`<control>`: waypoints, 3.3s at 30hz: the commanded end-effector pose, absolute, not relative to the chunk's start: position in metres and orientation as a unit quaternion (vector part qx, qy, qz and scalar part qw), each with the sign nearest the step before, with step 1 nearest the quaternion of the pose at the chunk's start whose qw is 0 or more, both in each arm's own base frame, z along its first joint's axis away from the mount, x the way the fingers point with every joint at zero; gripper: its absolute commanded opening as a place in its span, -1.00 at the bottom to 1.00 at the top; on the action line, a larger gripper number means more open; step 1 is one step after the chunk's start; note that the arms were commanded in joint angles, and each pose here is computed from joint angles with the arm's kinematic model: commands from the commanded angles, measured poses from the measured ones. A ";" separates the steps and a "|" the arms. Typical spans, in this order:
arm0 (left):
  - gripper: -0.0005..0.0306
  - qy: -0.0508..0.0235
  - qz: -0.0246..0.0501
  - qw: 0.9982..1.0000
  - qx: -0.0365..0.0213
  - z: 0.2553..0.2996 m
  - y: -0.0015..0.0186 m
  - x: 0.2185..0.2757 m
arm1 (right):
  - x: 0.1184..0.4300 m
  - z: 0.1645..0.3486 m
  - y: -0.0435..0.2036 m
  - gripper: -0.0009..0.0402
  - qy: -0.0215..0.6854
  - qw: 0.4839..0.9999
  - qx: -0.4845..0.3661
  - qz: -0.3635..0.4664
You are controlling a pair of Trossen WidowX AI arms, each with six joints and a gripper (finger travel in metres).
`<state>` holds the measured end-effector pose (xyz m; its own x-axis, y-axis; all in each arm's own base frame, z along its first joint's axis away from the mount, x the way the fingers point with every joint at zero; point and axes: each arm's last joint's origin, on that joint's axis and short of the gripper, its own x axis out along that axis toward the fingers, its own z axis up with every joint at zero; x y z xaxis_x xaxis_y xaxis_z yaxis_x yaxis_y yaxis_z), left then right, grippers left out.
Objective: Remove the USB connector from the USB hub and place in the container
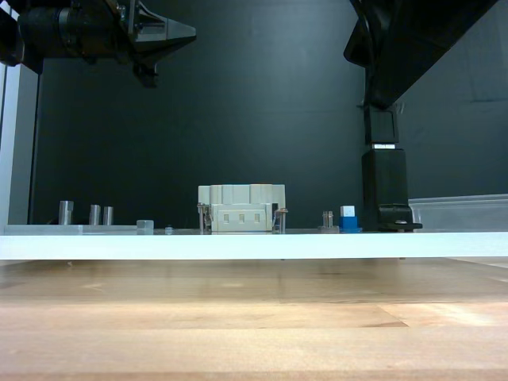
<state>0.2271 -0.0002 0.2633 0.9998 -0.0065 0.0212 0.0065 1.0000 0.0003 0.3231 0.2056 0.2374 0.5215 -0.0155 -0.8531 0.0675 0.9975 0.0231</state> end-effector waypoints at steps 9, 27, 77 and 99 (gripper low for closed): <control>-0.96 -0.011 -0.003 1.000 0.000 0.2632 -0.0001 0.2271 | 0.325 0.237 0.202 -0.95 0.489 0.871 0.022 -0.028; -0.96 -0.011 -0.003 1.000 0.000 0.2632 -0.0001 0.2271 | 0.347 0.247 0.200 -0.96 0.524 0.851 -0.026 -0.001; -0.96 -0.011 -0.003 1.000 0.000 0.2633 -0.0002 0.2271 | 0.295 0.242 0.202 -0.96 0.430 0.902 0.027 -0.007; -0.96 -0.011 -0.003 1.000 0.000 0.2633 -0.0002 0.2271 | 0.266 0.286 0.161 -0.96 0.455 0.889 0.044 -0.015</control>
